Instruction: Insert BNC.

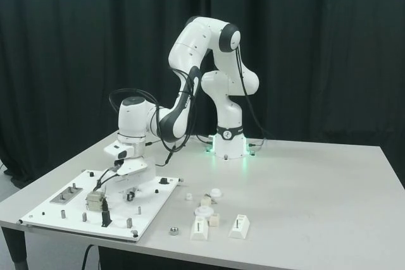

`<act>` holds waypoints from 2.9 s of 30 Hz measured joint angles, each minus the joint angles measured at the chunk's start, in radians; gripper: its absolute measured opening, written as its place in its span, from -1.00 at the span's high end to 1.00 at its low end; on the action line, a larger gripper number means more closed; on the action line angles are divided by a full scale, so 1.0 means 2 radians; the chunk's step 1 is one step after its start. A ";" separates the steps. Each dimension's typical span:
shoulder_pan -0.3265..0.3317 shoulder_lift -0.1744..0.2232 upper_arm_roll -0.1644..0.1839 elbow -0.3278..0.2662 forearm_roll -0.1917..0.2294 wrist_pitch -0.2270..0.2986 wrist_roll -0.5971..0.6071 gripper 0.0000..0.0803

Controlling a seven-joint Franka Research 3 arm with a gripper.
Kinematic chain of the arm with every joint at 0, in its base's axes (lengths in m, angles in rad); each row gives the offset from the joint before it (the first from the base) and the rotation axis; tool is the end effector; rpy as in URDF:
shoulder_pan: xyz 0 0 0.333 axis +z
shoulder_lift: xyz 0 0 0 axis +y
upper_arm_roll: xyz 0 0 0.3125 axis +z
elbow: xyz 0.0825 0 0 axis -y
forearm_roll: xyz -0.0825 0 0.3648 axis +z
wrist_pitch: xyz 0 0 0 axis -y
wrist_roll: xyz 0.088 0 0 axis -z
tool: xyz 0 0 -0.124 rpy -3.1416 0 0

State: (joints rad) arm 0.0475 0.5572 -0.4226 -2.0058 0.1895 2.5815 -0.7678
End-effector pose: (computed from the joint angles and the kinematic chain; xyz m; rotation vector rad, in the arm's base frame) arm 0.5603 -0.2168 0.1996 2.9723 0.4496 0.0099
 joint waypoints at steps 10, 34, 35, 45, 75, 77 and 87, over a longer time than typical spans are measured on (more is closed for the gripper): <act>0.000 0.000 0.000 0.001 0.000 -0.003 0.067 0.68; 0.000 0.001 0.000 0.004 0.000 -0.010 0.216 0.68; 0.000 0.001 0.000 0.004 0.000 -0.010 0.222 0.68; 0.000 0.002 0.000 0.006 0.001 -0.014 0.308 0.68; -0.001 0.003 0.000 0.010 0.002 -0.022 0.427 0.68; -0.001 0.003 0.000 0.011 0.002 -0.023 0.433 0.68; -0.001 0.005 0.000 0.016 0.002 -0.031 0.476 0.68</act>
State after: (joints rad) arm 0.0446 0.5678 -0.4218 -1.9744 0.1929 2.5189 0.1850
